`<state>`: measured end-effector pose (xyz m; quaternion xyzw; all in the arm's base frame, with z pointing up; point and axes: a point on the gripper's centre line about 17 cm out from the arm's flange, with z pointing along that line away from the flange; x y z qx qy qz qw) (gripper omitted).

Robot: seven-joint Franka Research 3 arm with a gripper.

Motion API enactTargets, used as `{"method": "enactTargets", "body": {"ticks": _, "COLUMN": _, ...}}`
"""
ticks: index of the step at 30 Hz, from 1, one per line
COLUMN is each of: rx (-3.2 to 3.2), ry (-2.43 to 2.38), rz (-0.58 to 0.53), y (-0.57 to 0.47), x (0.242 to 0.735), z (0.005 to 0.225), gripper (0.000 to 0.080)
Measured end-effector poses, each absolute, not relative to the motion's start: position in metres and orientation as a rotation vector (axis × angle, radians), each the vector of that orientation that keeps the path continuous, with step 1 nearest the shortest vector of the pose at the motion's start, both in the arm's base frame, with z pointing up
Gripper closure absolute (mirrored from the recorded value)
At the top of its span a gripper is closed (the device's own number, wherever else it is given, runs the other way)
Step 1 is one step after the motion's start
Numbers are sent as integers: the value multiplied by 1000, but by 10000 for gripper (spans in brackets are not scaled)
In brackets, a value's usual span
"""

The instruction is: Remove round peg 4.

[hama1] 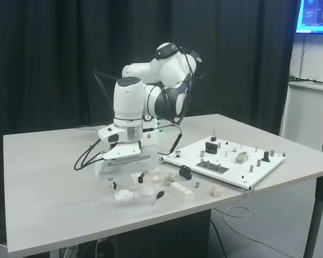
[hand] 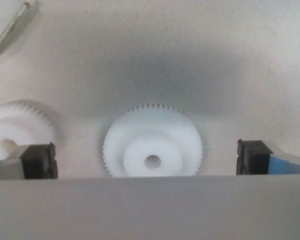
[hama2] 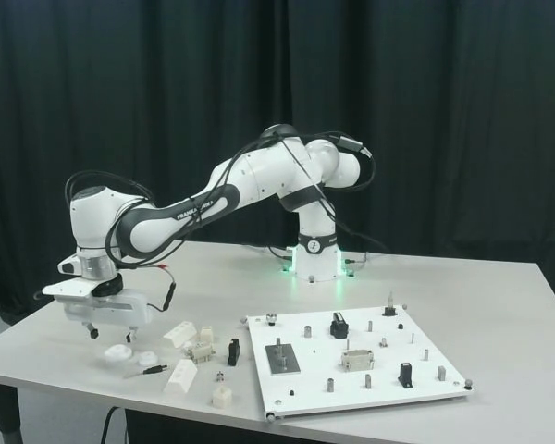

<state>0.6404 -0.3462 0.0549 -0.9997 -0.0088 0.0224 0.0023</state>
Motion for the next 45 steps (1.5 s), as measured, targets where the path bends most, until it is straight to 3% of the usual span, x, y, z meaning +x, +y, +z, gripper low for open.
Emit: {"method": "enactTargets", "body": {"ticks": 45, "rx": -3079, "ry": 5, "rz": 192, "y": -326, "x": 622, "z": 49, "gripper": 3}}
